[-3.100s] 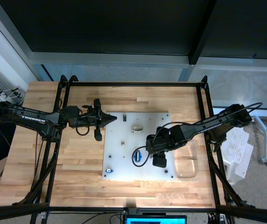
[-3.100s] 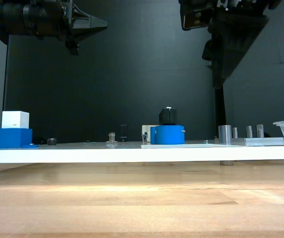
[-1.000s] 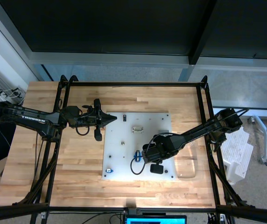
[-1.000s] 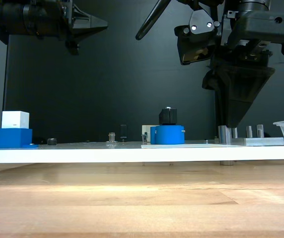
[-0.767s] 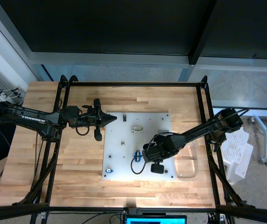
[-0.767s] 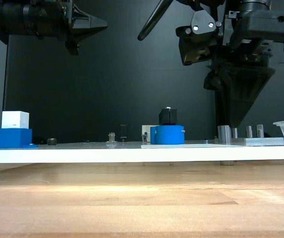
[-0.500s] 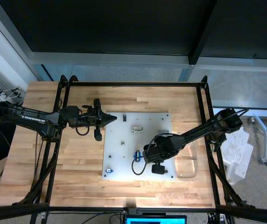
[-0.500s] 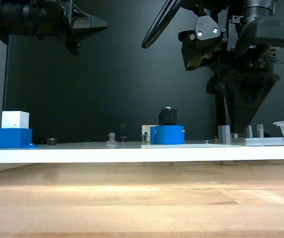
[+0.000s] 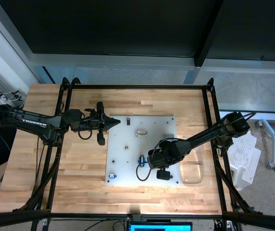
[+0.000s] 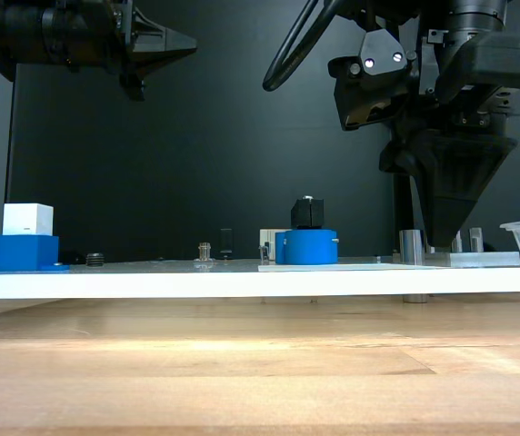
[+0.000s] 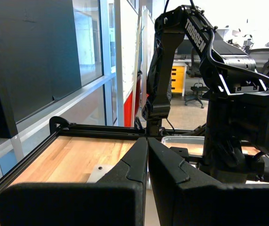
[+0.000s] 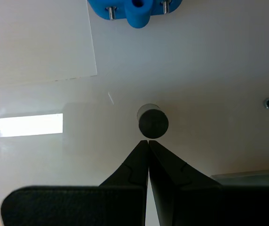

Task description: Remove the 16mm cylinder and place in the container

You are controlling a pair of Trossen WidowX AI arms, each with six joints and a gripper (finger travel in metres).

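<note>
Broadly, wooden table (image 9: 80, 183) is carrying a white board (image 9: 123, 166) at its centre. Left arm is reaching inward high over the table, its left gripper (image 11: 147, 141) hanging in the air above the board's far left corner, fingers pressed together and gripping nothing. Right arm is stretching in from the other edge and angling down over the board's near right part. Clear container (image 9: 194, 182) is lying on the table just beside the board's right edge, well apart from the left arm. Right gripper (image 12: 148, 141) is pointing straight down at the board, fingers clenched tip to tip, holding nothing. Blue connector piece (image 12: 137, 9) is sitting on the board near the right gripper, on the side away from the container. Grey cylinder (image 12: 153, 121) is standing upright in the board, seen end-on in the right wrist view, just beside the closed fingertips; whether they are touching it cannot be told. Low view is showing the gripper tip sitting low, beside the cylinder on the container side.
</note>
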